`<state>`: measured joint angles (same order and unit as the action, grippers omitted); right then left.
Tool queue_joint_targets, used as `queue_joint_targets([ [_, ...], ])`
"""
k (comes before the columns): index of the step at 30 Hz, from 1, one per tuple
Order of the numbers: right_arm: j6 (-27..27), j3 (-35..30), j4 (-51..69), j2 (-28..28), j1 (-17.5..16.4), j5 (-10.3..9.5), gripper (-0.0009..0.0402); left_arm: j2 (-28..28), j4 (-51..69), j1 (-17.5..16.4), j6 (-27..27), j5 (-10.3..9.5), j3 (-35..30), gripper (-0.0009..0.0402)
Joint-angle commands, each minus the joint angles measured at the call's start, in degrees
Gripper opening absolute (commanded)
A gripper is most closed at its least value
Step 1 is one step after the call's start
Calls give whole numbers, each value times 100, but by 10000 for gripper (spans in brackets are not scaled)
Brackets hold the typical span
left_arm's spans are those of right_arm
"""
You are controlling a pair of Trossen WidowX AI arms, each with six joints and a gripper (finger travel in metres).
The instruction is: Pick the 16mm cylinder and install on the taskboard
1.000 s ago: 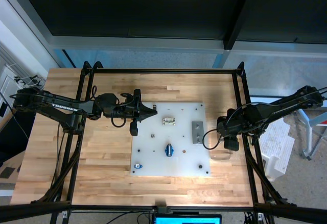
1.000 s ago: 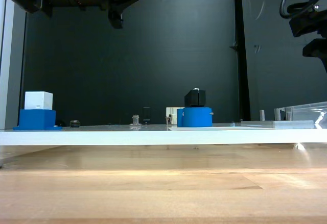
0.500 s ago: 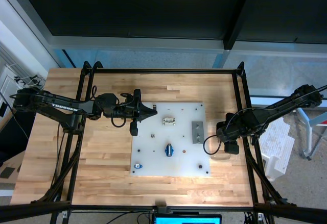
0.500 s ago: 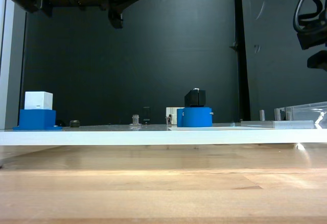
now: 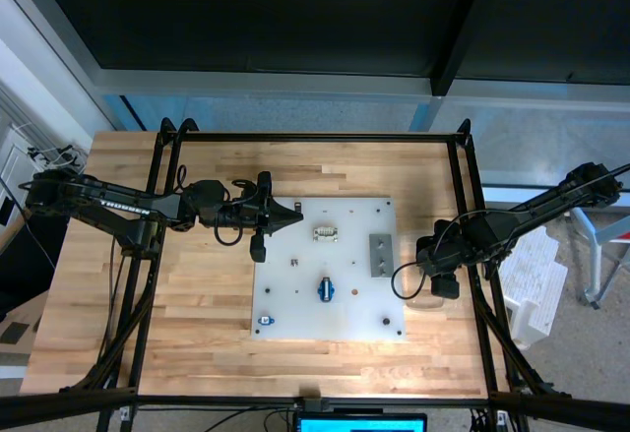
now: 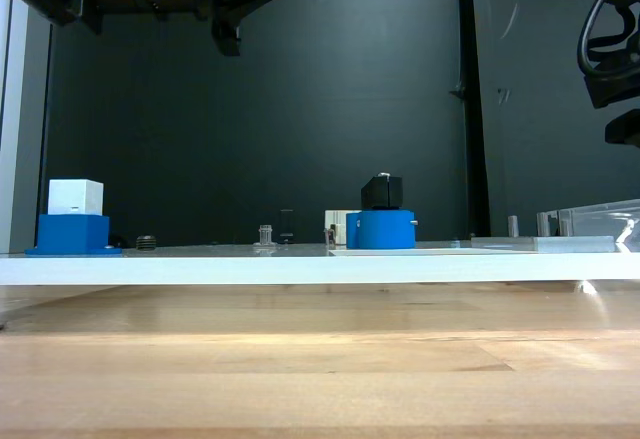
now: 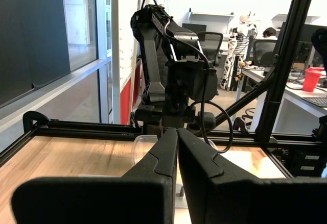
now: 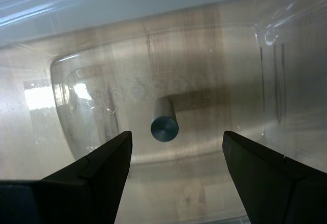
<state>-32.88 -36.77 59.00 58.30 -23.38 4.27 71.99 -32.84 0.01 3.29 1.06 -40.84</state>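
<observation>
- Right gripper (image 8: 176, 134) spread wide above clear tray (image 8: 66, 86), at 3 o'clock off taskboard (image 5: 295, 304).
- 16mm cylinder (image 8: 164, 127) sat in tray, probably upright, untouched between the jaws.
- Left gripper (image 7: 177, 134) closed empty, hovering at taskboard's 10 o'clock.

Silvery 16mm cylinder (image 8: 164, 124); white taskboard (image 5: 295, 292); blue fittings (image 5: 326, 289)

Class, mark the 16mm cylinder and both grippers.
16mm cylinder (image 8: 164, 127): right wrist view, round end face.
left gripper (image 7: 177, 130): left wrist view, between shut fingertips, raised near the taskboard (image 5: 295, 299).
right gripper (image 8: 177, 134): right wrist view, between open fingertips, over the 16mm cylinder.
</observation>
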Motion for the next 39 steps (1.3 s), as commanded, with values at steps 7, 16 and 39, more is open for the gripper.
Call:
queue_joint_targets([
  [7,-138,221,-227,0,-31,-2,247,0,2,0,0,-2,-2,0],
  [16,-138,225,-271,0,-63,2,247,0,0,-2,-2,-2,-2,0],
  [39,-142,415,-590,238,-129,-111,247,0,0,-2,-2,0,-2,0],
])
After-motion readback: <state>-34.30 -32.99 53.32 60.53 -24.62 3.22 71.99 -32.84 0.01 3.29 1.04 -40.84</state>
